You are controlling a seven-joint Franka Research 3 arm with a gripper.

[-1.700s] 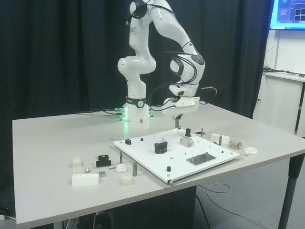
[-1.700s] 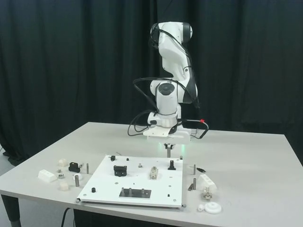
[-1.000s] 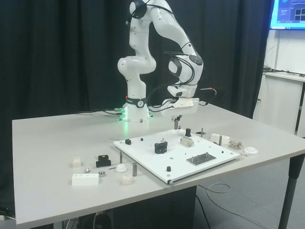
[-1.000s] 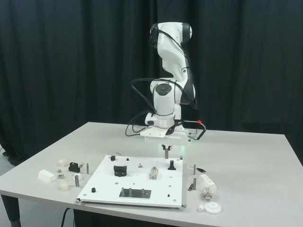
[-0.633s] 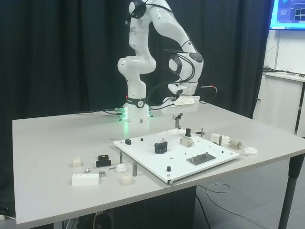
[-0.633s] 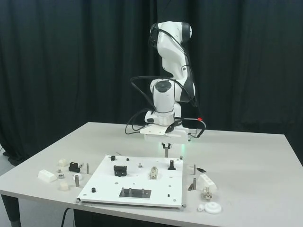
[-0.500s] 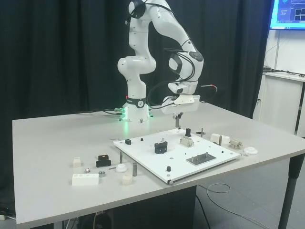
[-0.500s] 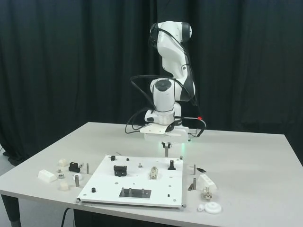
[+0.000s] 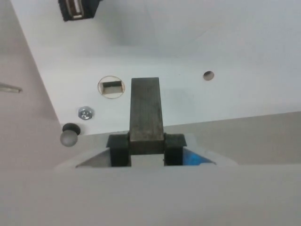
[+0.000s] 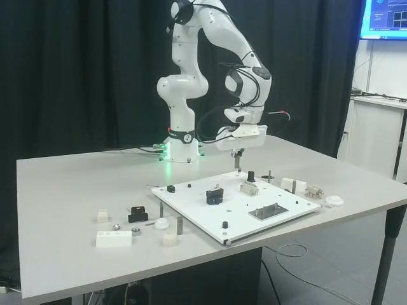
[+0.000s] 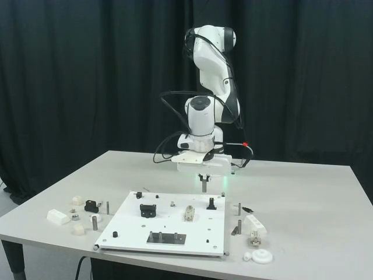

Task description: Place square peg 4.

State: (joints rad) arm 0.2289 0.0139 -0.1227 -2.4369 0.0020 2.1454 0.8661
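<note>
We note the hand (image 9: 146,149), clamped on the peg (image 9: 146,109), has shifted along the board (image 9: 244,56) edge and risen slightly, so the peg hangs near the square hole (image 9: 112,86), not yet inserted.

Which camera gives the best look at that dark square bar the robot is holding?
The wrist view: the dark square peg fills the centre, clamped in the end effector. Both room views show it only as a tiny upright sliver under the arm.
</note>
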